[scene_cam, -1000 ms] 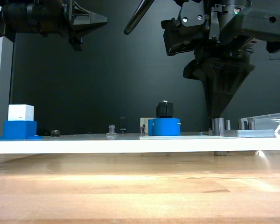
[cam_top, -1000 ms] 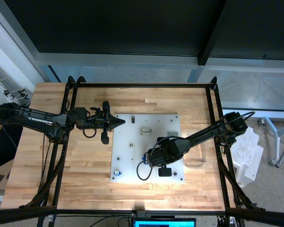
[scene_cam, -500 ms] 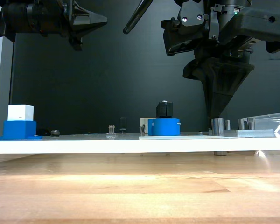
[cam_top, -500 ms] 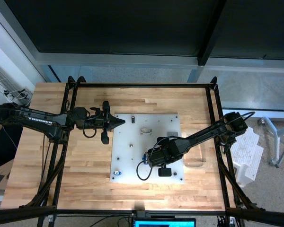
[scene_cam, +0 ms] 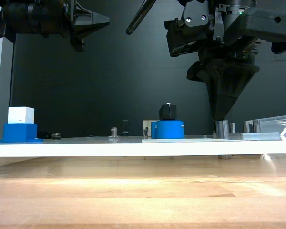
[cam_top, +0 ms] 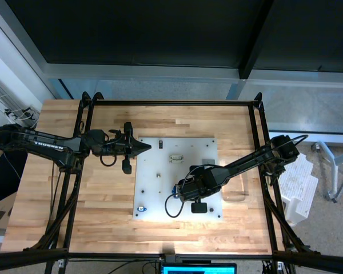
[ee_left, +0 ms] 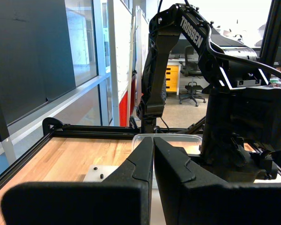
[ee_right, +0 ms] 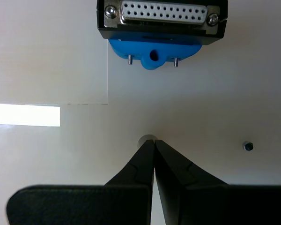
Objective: Remove the 16mm cylinder and place in the container
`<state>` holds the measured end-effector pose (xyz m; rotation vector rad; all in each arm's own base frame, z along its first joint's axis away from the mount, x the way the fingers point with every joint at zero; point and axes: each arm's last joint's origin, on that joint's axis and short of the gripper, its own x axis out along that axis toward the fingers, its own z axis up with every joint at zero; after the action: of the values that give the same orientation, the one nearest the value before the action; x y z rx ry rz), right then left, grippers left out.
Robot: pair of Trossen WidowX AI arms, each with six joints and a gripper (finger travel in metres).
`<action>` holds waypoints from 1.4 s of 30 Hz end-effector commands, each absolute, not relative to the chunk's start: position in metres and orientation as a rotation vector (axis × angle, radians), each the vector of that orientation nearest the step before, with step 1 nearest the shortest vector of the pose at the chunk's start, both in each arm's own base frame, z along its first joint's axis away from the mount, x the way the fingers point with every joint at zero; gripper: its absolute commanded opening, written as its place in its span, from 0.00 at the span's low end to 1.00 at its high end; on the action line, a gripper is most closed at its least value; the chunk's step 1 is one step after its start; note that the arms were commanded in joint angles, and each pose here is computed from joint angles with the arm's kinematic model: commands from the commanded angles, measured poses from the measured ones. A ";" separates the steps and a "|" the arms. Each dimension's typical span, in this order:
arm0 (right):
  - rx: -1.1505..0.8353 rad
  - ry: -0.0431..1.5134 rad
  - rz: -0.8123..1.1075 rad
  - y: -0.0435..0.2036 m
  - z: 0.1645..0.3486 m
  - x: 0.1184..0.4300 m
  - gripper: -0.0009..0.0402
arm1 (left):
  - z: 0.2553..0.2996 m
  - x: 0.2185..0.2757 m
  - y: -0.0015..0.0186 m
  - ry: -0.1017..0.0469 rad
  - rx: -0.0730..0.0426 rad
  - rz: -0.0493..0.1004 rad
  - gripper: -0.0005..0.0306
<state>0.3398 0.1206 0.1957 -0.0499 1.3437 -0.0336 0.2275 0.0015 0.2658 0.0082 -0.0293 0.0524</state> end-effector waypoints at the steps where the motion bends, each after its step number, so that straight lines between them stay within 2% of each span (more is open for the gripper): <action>1: -0.046 1.325 -0.029 0.120 0.204 0.339 0.02 | 0.2658 0.2275 0.0016 -0.029 0.008 0.053 0.02; 14: -0.038 1.298 -0.024 0.116 0.228 0.327 0.02 | 0.2658 0.2275 0.0015 -0.029 0.008 0.052 0.02; 21: -0.034 1.299 -0.028 0.116 0.229 0.326 0.04 | 0.2658 0.2275 0.0016 -0.029 0.008 0.053 0.02; 26: -0.033 1.299 -0.029 0.116 0.229 0.326 0.13 | 0.2658 0.2275 0.0015 -0.029 0.008 0.052 0.02; 36: -0.037 1.305 -0.039 0.116 0.226 0.327 0.40 | 0.2658 0.2275 0.0016 -0.029 0.008 0.053 0.02; 42: -0.031 1.305 -0.043 0.116 0.217 0.327 0.46 | 0.2658 0.2275 0.0016 -0.029 0.008 0.053 0.02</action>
<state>0.3274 0.1157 0.2200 -0.0362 1.3097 -0.0422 0.2275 0.0015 0.2657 0.0078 -0.0289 0.0528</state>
